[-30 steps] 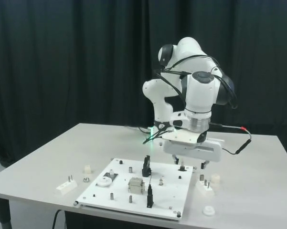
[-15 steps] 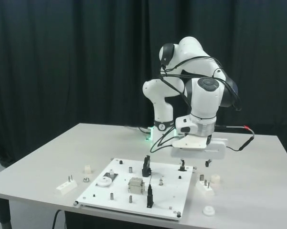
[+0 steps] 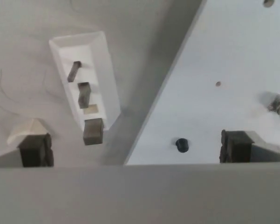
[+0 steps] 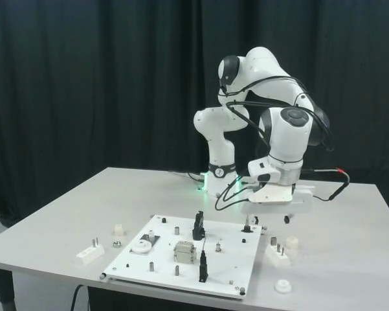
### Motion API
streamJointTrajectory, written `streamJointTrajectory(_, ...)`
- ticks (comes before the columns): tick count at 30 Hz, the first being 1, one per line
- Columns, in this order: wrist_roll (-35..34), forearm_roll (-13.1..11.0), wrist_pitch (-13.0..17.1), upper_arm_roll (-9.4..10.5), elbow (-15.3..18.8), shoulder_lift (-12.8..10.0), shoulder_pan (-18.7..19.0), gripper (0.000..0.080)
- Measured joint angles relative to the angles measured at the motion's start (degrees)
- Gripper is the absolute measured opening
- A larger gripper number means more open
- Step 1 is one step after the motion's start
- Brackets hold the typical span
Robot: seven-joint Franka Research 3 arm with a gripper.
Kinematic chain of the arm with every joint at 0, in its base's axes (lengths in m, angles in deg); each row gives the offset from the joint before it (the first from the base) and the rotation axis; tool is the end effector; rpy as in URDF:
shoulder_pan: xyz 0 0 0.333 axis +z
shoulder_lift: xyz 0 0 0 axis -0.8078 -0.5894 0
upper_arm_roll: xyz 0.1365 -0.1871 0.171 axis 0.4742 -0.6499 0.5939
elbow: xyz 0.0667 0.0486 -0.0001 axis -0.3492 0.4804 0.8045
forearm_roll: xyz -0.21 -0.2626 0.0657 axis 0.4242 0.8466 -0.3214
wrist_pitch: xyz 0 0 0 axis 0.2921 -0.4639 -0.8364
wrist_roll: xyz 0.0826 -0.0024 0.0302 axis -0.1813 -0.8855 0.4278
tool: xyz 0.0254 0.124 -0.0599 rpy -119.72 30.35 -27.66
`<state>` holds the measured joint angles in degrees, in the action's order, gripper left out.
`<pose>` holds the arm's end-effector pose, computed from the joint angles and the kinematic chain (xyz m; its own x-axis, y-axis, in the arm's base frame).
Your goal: Pick square peg 2.
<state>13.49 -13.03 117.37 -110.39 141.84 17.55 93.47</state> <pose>0.5557 0.2416 0.2759 0.8869 -0.4336 -0.1595 -0.3918 -0.8888 0.2378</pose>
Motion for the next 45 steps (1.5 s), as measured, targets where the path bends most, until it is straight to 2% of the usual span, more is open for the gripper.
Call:
streamJointTrajectory(9, 2.7, 0.8, 4.1, 0.06, 3.8, 1.4, 2.1, 0.08)
streamJointTrajectory(16, 0.1, 1.1, 7.8, 0.06, 7.4, 2.8, 3.6, 0.08)
streamJointTrajectory(22, -1.2, 2.5, 9.7, 0.06, 9.6, 3.9, 4.6, 0.08)
streamJointTrajectory(30, 1.1, 3.8, 11.5, 0.06, 11.5, 4.9, 5.7, 0.08)
streamJointTrajectory(41, 4.3, 3.8, 15.3, 0.03, 15.4, 6.4, 5.7, 0.08)
streamJointTrajectory(45, 4.9, 2.9, 17.1, 0.02, 17.6, 7.0, 5.2, 0.08)
